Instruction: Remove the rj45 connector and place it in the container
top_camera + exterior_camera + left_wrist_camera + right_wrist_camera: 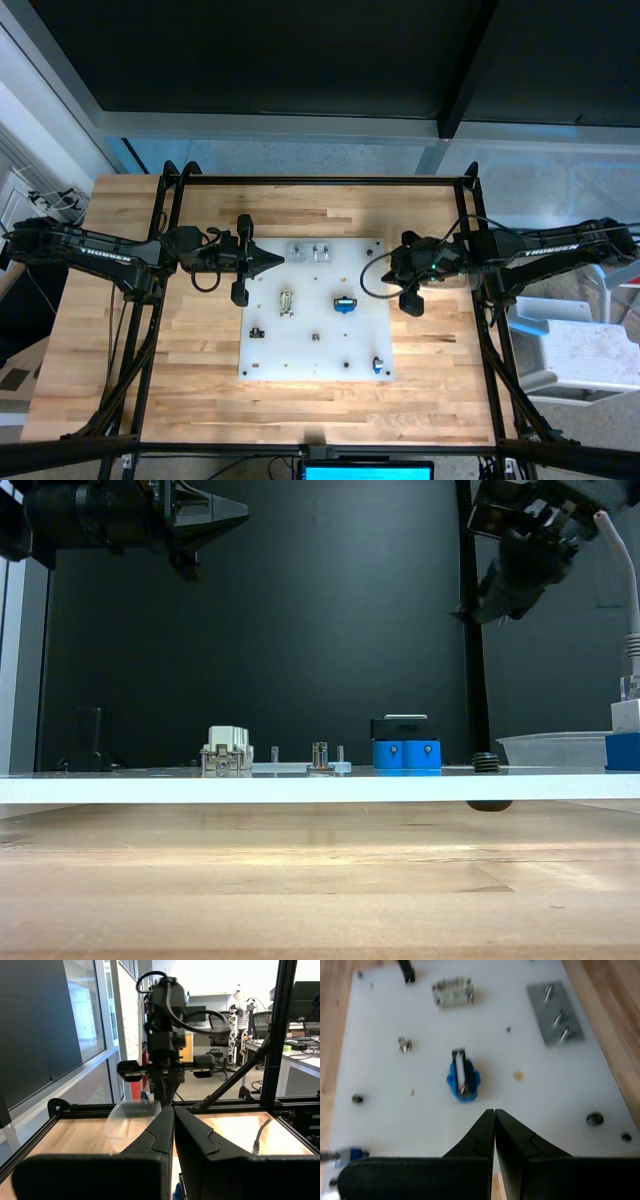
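Note:
The rj45 connector (378, 366) is plugged into a blue mount at the near right corner of the white board (300, 350). In the low view the rj45 connector (629, 688) has a grey cable rising from it. The rj45 connector (351, 1155) also shows in the right wrist view. The clear container (455, 275) sits just off the board's right edge, under the right arm; it shows again as the container (555, 748) and container (132, 1120). My left gripper (278, 259) hovers shut over the board's far left part. My right gripper (390, 270) hovers shut over the board's far right edge, holding nothing.
On the board stand a blue connector block (345, 305), a silver connector (288, 302), a metal plate with pins (310, 252) and small black fittings (256, 331). A black frame (320, 181) rings the wooden table (150, 360).

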{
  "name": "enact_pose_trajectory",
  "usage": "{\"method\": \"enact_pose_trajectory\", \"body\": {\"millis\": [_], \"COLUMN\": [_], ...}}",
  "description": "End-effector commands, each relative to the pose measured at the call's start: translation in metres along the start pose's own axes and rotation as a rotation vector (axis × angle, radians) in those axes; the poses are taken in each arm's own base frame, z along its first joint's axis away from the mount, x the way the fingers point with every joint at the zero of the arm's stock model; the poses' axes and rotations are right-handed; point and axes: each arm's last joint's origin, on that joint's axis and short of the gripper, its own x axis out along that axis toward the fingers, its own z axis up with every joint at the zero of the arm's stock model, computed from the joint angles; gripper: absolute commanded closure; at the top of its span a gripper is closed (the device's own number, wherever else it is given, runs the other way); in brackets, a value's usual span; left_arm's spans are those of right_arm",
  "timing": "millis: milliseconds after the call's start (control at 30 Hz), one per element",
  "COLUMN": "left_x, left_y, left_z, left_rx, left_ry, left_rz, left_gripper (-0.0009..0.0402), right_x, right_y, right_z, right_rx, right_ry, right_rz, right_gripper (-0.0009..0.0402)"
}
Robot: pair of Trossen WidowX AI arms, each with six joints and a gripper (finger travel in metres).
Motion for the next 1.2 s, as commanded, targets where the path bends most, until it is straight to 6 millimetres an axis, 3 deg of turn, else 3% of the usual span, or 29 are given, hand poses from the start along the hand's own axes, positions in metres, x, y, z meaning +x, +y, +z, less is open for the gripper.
{"method": "enact_pose_trajectory", "body": {"millis": [33, 1067, 1200], "left_x": [0.0, 0.0, 0.0], "left_y": [0.0, 0.0, 0.0], "left_z": [0.0, 0.0, 0.0], "left_rx": [0.0, 0.0, 0.0], "left_ry": [-0.001, -0.001, -0.001], "left_rz": [0.0, 0.0, 0.0], "left_gripper": [0.0393, 0.0393, 0.0393], "right_x": [-0.002, 0.004, 0.006], "right_y": [0.011, 0.106, 0.117], "right_z": [0.0, -0.011, -0.01], "right_rx": [-0.017, -0.089, -0.109], "right_ry": [0.042, 0.298, 0.316], "right_rz": [0.023, 0.022, 0.052], "right_gripper": [0.0393, 0.0392, 0.0369]}}
